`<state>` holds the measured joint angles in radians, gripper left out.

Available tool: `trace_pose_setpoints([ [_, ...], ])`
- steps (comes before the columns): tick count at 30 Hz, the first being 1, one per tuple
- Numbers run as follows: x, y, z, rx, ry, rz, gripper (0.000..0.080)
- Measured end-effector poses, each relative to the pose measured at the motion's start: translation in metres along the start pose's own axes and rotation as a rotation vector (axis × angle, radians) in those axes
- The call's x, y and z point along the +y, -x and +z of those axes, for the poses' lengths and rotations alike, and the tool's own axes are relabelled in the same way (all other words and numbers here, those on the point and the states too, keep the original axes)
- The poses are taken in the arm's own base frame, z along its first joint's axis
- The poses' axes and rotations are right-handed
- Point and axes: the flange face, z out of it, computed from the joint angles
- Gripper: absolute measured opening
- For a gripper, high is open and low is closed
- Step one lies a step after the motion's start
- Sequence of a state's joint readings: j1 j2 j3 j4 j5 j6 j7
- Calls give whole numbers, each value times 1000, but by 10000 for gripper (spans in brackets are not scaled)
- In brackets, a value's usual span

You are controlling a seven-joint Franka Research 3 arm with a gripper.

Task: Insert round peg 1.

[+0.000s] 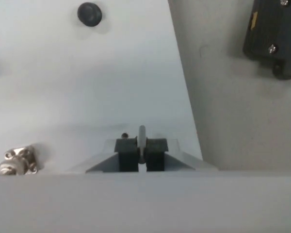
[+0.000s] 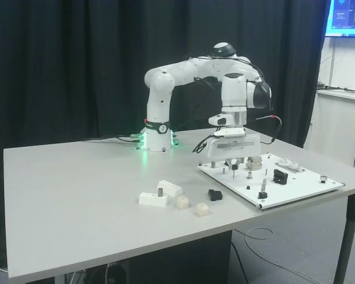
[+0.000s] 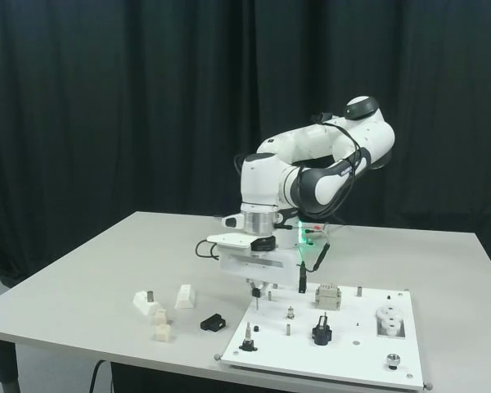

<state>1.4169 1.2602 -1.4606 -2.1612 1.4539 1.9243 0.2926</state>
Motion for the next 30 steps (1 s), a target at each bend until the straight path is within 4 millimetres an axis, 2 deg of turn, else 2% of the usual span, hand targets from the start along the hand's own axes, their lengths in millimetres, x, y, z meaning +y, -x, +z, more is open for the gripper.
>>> trace_pose_setpoints([
  [30, -1, 8, 5, -7, 27, 2, 30],
])
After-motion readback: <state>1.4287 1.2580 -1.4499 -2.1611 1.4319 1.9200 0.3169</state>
